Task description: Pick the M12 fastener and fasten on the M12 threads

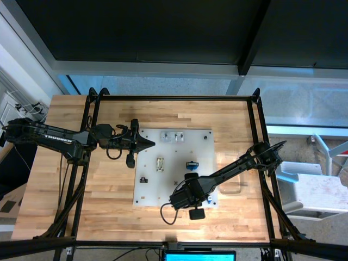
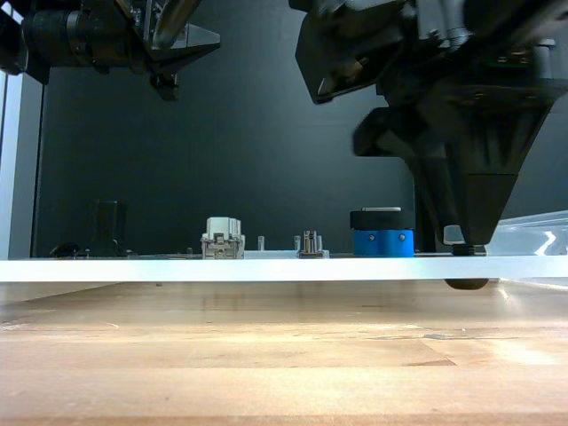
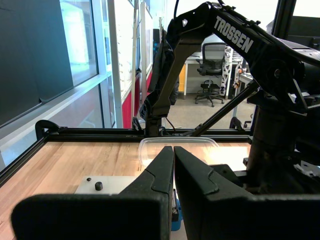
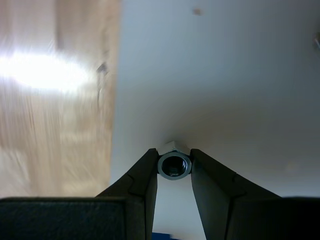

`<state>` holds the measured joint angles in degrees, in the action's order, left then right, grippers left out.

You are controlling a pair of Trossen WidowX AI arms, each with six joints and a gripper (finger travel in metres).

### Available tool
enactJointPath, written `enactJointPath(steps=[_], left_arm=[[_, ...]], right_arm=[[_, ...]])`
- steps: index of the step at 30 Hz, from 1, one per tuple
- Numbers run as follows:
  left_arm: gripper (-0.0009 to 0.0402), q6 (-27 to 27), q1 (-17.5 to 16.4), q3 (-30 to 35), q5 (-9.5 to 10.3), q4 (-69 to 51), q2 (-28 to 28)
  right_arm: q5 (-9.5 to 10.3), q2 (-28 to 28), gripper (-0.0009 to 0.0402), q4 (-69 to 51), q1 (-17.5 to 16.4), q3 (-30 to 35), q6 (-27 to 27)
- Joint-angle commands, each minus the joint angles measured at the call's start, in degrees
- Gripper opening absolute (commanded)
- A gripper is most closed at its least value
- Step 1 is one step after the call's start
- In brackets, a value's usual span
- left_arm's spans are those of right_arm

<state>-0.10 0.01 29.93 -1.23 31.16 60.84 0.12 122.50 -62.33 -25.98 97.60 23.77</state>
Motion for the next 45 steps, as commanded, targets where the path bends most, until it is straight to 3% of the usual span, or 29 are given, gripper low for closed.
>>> enactJointPath(steps=[1,14,21,45], left_arm=[[0.0,0.0,0.0,0.02,-0.02,0.0,0.02],[0.0,0.0,0.0,0.02,-0.02,0.0,0.02],[0.0,0.0,0.0,0.02,-0.02,0.0,0.02],[0.0,0.0,0.0,0.02,-0.02,0.0,0.02]], right_arm=[[-0.07,0.07,0.0023,0.17,0.0,0.0,10.62],[-0.09,0.07,0.0023,0.39,0.02,0.0,51.52],[-0.09,0.0,0.0023,0.52,0.11,0.0,68.15],[-0.11,-0.04,0.0023,0.52,0.09,0.0,135.23]])
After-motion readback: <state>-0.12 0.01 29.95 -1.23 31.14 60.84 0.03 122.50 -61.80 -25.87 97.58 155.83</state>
